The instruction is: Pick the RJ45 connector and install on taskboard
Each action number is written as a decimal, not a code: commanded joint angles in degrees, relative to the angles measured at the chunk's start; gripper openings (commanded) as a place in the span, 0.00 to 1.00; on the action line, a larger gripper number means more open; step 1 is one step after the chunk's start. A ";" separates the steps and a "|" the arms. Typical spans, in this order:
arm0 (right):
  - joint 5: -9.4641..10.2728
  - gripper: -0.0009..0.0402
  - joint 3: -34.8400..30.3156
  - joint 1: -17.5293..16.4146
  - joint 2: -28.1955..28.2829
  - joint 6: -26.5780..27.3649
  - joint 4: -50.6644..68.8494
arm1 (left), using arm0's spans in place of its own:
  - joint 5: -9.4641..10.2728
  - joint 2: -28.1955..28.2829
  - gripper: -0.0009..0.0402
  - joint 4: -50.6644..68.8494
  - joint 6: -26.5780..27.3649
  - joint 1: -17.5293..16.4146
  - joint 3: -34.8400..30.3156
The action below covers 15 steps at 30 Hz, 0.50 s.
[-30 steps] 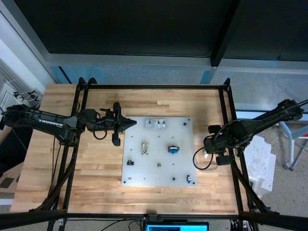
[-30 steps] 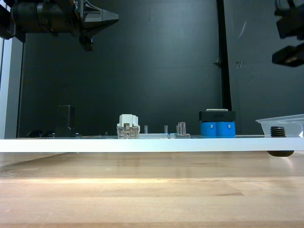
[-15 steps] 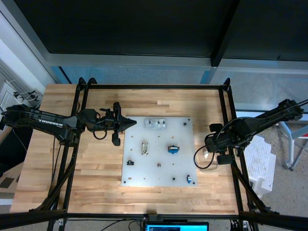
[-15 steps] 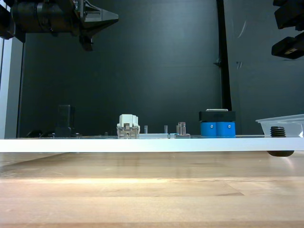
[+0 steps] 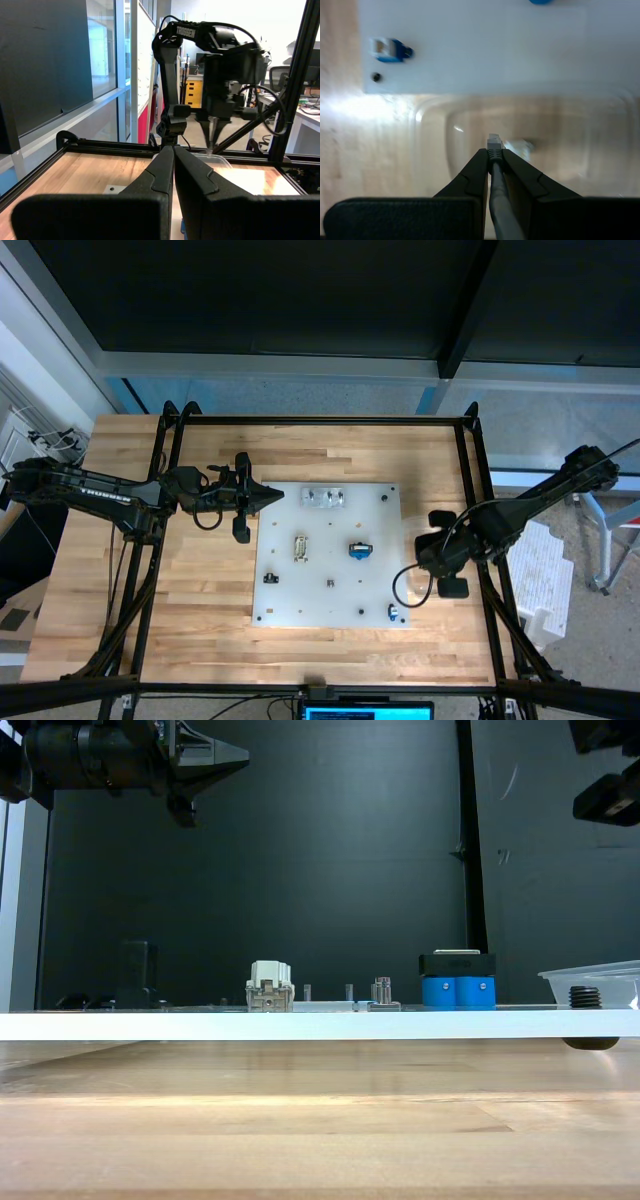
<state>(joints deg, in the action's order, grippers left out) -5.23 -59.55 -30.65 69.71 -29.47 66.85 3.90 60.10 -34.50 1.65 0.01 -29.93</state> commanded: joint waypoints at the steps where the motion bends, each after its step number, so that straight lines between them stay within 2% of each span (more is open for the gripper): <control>1: -0.22 0.02 -1.03 -1.29 2.38 -1.90 -1.84 | -0.02 0.02 0.02 -0.02 -0.02 0.00 -0.02; 15: -0.39 0.02 -8.81 -5.22 12.83 -6.36 -3.63 | -0.02 0.00 0.02 -0.02 -0.02 0.00 -0.02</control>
<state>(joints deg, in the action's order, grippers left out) -5.76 -67.85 -35.62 81.80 -35.70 63.22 3.90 60.10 -34.52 1.63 0.01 -29.95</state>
